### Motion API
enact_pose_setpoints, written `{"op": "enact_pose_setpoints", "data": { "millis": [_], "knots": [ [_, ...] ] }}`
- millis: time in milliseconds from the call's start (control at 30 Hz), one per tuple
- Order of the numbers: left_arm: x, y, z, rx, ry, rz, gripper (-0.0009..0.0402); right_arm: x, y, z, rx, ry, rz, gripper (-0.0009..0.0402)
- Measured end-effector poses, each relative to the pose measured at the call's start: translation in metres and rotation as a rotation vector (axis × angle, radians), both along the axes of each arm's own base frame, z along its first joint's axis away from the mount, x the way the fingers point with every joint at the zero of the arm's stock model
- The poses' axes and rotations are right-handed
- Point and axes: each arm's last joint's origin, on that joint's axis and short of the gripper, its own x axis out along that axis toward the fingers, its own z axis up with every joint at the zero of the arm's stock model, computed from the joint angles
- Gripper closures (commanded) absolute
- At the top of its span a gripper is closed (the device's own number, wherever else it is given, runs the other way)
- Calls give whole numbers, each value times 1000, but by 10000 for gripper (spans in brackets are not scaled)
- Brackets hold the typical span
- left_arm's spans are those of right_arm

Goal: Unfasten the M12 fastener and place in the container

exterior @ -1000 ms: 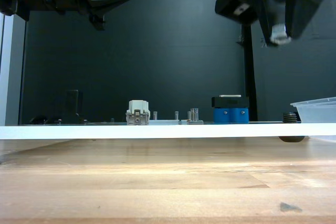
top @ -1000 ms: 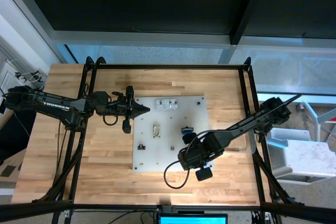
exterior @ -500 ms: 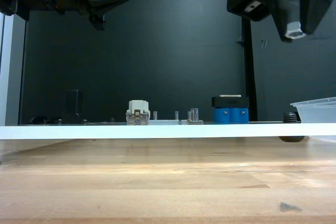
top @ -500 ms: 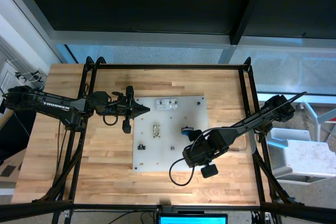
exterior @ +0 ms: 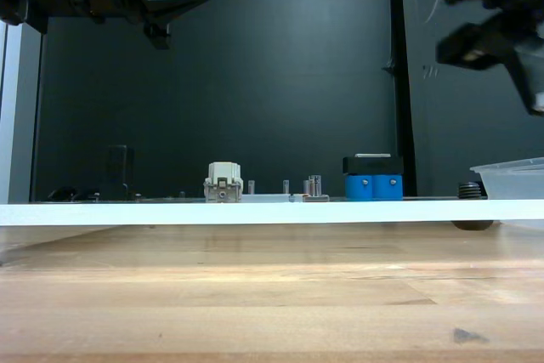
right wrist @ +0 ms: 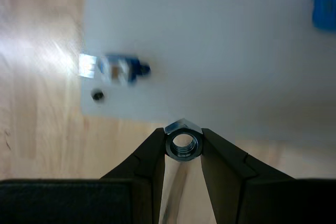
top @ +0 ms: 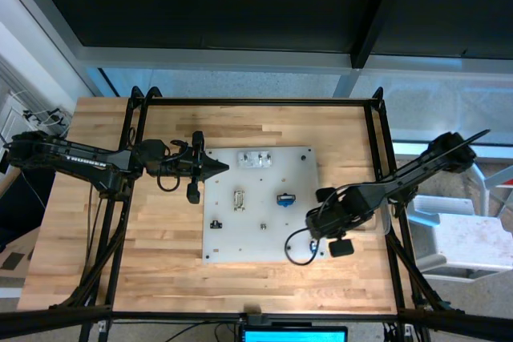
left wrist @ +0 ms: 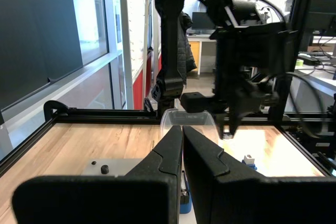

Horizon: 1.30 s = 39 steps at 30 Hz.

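**Change from half a second ago:** the right pincer [right wrist: 183, 141] has travelled rightward from over the near part of the white board [top: 240, 238] to its right edge. In the low view it has slid to the frame's right margin, high in the air. The left arm is unchanged.

**Right pincer:** clamped on the silver nut [right wrist: 183, 146], with the fingers pressing opposite flats and the bore facing the wrist camera. The nut is held aloft over the line where the board meets the wooden counter [top: 160, 262].

**Stud** [exterior: 468, 190]: bare, ribs showing, at the board's right end.

**Container** [exterior: 512, 178]: clear tray beside the board's right edge, largely covered by the right arm in the high view.

**Left pincer** [top: 218, 167]: fingers together on nothing, raised over the board's far left edge.

**Blue block** [exterior: 372, 178]: stands on the board.
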Motion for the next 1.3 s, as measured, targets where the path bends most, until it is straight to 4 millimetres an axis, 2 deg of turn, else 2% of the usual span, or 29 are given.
{"op": "enact_pose_setpoints", "data": {
  "millis": [333, 600, 900, 1300],
  "knots": [
    [0, 0, 0, 0, 0, 0, 393, -46, -24, -15, 9, 20, -110, 393],
    [0, 0, 0, 0, 0, 0, 393, -67, -34, -22, 27, 12, -183, 393],
    [0, 0, 0, 0, 0, 0, 393, -72, -37, -26, 27, 19, -209, 381],
    [0, 0, 0, 0, 0, 0, 393, -72, -37, -26, 23, 16, -225, 284]
  ]
}}
